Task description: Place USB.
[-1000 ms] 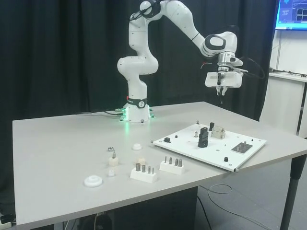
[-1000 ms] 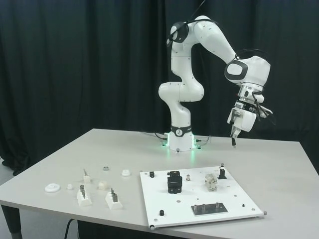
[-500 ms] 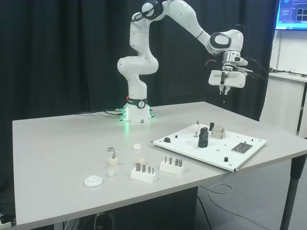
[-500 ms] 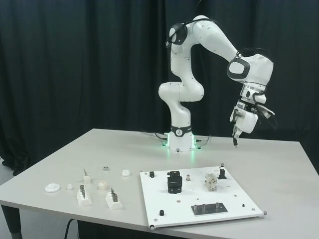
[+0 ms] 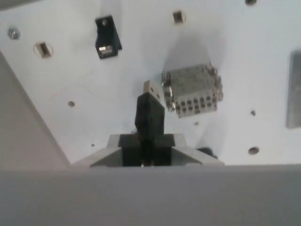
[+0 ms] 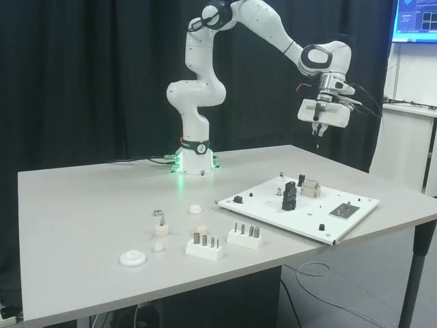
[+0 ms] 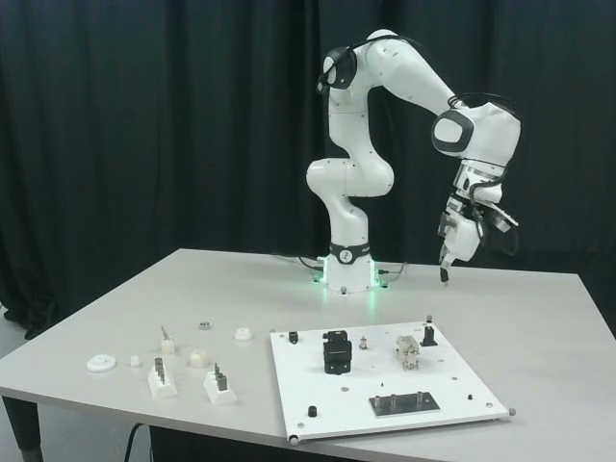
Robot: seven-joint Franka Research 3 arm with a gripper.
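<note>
White and jointed, the robot arm (image 7: 385, 77) reaches out from its base at the back of the grey table (image 6: 82, 205) and carries its gripper (image 6: 317, 130) high in the air above the white board (image 6: 300, 213). The gripper's two fingers are closed on a black USB plug (image 5: 149, 113), which hangs down from them with its metal tip pointing toward the board; in both room views the plug shows as a small dark piece well above the board, touching nothing else.

In the wrist view the board lies beneath the plug. A grey multi-pin connector block (image 5: 192, 90) stands on the board and appears just beside the plug's tip. A small black socket block (image 5: 107, 37) sits farther off on the board, near its edge.

Seen from the second room view, the board also carries a taller black block (image 7: 336, 351) and a grey metal plate (image 7: 404, 403) near its front edge.

On the table beside the board stand two white holders with pins (image 7: 191, 381), a white ring (image 7: 100, 363) and a few small white parts.
</note>
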